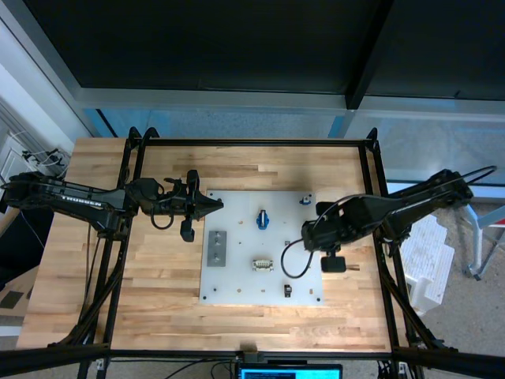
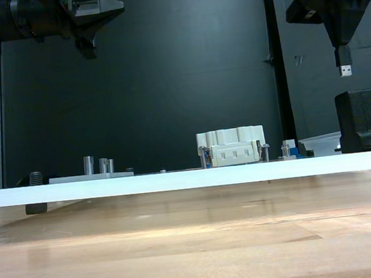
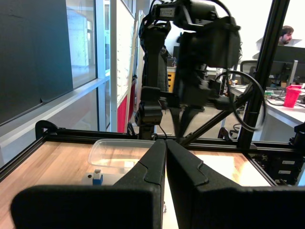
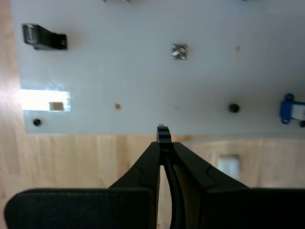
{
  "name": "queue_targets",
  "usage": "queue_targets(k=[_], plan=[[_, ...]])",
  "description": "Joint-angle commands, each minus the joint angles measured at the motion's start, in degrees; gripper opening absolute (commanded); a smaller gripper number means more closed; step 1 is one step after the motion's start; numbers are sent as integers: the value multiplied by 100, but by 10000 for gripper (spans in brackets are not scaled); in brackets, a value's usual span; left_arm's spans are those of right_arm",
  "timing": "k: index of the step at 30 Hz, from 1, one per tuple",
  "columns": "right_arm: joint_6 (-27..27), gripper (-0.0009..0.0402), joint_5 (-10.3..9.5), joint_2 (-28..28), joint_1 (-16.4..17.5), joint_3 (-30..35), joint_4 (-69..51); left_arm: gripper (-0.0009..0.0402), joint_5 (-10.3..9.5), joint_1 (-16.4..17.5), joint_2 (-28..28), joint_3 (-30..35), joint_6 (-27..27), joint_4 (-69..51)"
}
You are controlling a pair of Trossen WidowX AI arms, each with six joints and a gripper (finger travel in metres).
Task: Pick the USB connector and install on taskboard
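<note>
The taskboard [image 1: 237, 272] is a white plate carrying a grey block [image 1: 215, 249], a blue part [image 1: 263, 219], a beige socket [image 1: 263, 265] and a black fitting [image 1: 289, 290]. My right gripper [image 4: 164, 143] is shut on the USB connector [image 4: 163, 133], whose cable [image 1: 286, 264] loops below it. It hangs over the board's right edge. In the low view the USB connector [image 2: 344, 64] points down, well above a black fitting [image 2: 357, 122]. My left gripper [image 1: 215, 204] is shut on nothing, hovering at the board's left edge; its fingers [image 3: 152, 164] are pressed together.
Black frame rails [image 1: 252, 143] border the wooden table [image 1: 95, 276]. A white bin [image 1: 430, 253] sits off the table's right side. A clear plastic tray [image 3: 119, 151] lies beyond the board. The beige socket [image 2: 232, 146] and the grey block [image 2: 90, 171] stand up from the plate.
</note>
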Motion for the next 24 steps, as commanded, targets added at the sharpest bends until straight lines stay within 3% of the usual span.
queue_targets(k=[1, 24], plan=[[184, 0, 0, 326, 164, 223, 92, 0, 2, 0, 0, 2, 2, 2], [1244, 0, 9, 2116, 905, 1921, 68, 0, 2, 0, 0, 2, 2, 2]])
